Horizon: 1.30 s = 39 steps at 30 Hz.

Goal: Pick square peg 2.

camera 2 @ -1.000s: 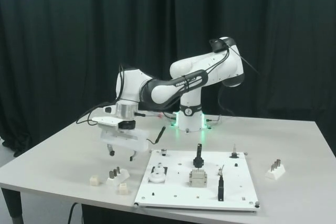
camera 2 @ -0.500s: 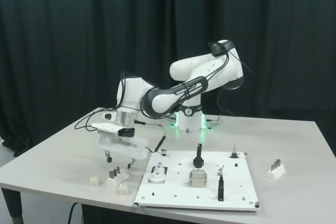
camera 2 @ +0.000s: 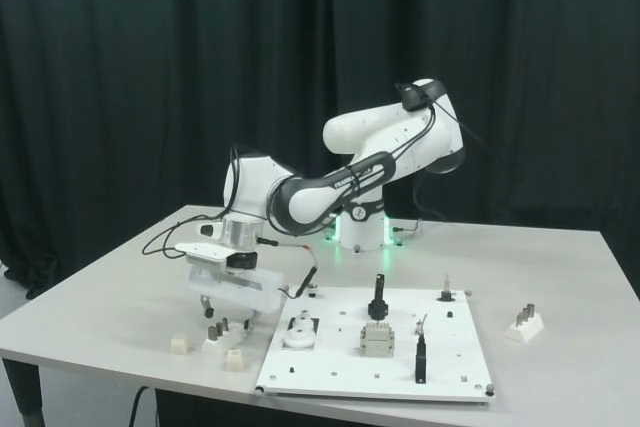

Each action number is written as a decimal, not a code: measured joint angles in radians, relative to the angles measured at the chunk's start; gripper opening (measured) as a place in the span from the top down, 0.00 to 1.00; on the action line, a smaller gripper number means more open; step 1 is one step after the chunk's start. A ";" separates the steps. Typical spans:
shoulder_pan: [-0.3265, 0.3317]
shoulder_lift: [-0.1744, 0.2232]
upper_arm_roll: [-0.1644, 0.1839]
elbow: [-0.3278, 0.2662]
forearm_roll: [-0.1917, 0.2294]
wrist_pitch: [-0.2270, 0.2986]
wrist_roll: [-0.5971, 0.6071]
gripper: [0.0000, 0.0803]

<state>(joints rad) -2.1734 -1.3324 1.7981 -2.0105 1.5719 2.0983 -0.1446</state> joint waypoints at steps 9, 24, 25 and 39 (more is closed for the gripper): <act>-0.005 -0.003 0.016 -0.001 0.018 0.018 -0.009 0.00; -0.006 -0.004 0.024 -0.003 0.028 0.032 -0.025 0.33; -0.006 -0.004 0.024 -0.003 0.029 0.032 -0.025 0.33; -0.005 -0.004 0.024 -0.008 0.030 0.032 -0.037 0.90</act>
